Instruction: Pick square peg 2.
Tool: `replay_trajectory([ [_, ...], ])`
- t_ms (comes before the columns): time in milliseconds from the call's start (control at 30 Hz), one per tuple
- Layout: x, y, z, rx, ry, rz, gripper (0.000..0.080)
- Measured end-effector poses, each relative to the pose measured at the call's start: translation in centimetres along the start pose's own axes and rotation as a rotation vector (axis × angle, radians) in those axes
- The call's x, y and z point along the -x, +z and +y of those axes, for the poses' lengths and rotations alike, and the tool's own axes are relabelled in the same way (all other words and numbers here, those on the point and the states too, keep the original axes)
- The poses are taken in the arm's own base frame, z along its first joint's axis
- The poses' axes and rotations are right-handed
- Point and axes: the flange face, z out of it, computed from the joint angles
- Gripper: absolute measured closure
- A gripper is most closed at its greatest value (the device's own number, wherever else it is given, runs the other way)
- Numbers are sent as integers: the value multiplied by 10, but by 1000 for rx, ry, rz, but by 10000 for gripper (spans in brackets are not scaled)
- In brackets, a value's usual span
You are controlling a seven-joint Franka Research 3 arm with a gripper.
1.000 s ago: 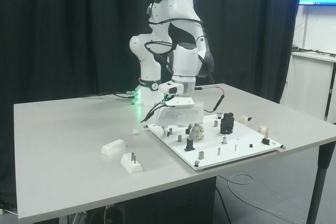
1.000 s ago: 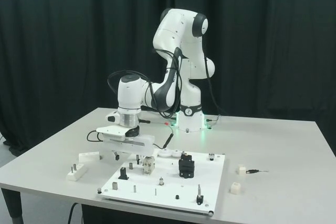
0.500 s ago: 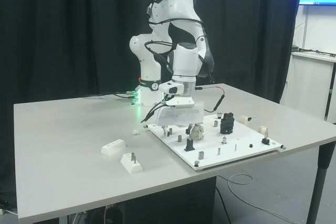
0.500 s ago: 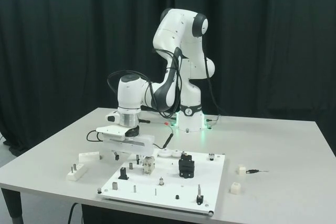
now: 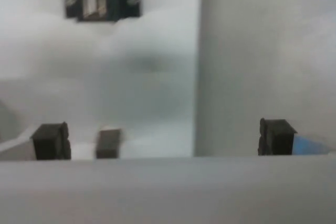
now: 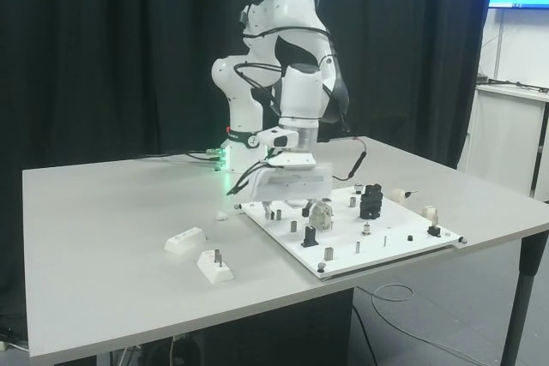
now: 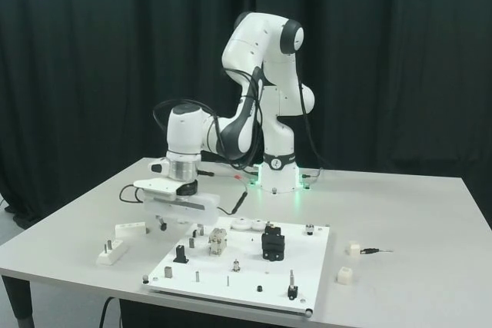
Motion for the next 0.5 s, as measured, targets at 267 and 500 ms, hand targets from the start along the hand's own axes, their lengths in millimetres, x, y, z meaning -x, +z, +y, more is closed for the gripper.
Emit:
replay_trajectory([
  [267, -27, -21, 17, 4, 31, 23, 3],
  [500, -53, -39, 39, 7, 51, 34, 3],
])
